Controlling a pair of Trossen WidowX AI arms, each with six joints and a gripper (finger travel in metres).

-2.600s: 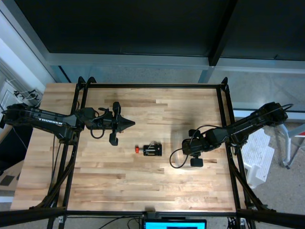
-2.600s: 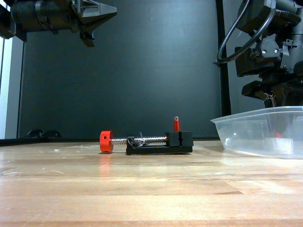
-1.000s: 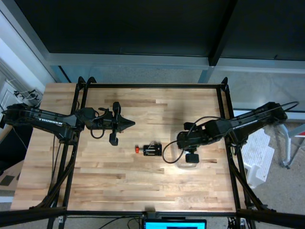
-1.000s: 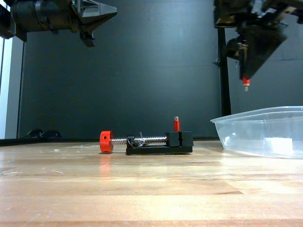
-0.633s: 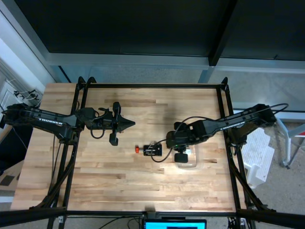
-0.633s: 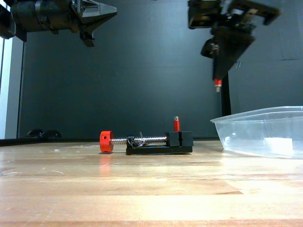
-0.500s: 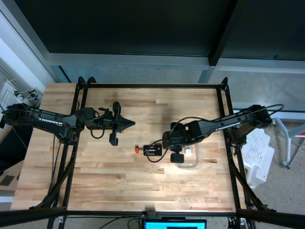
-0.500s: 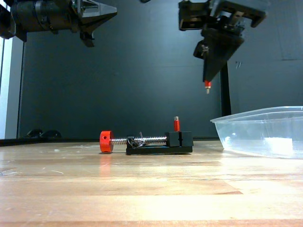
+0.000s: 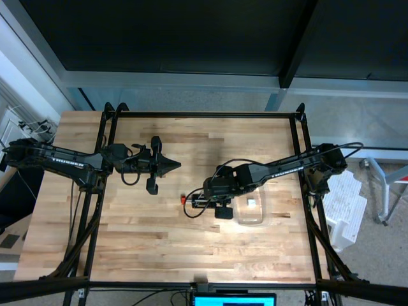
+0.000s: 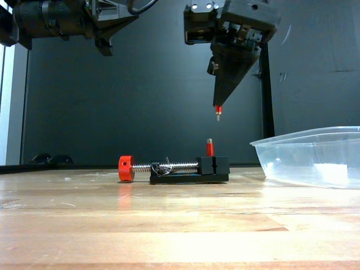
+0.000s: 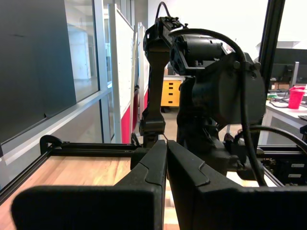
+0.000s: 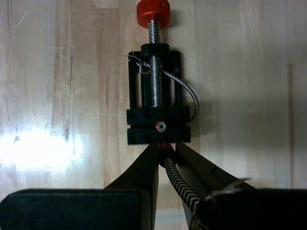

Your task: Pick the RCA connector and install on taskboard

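place: lab/office | signs: framed wooden bench (image 9: pixel 159 248); glass partitions (image 11: pixel 81 57); yellow cabinet (image 11: pixel 169 93)

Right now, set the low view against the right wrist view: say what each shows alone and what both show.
Only the low view: the gap in height between the RCA connector and the red post on the taskboard, the clear tray, and the left gripper high at the left. Only the right wrist view: the connector's braided cable and the red post end-on. Both: the right gripper shut on the connector above the taskboard.
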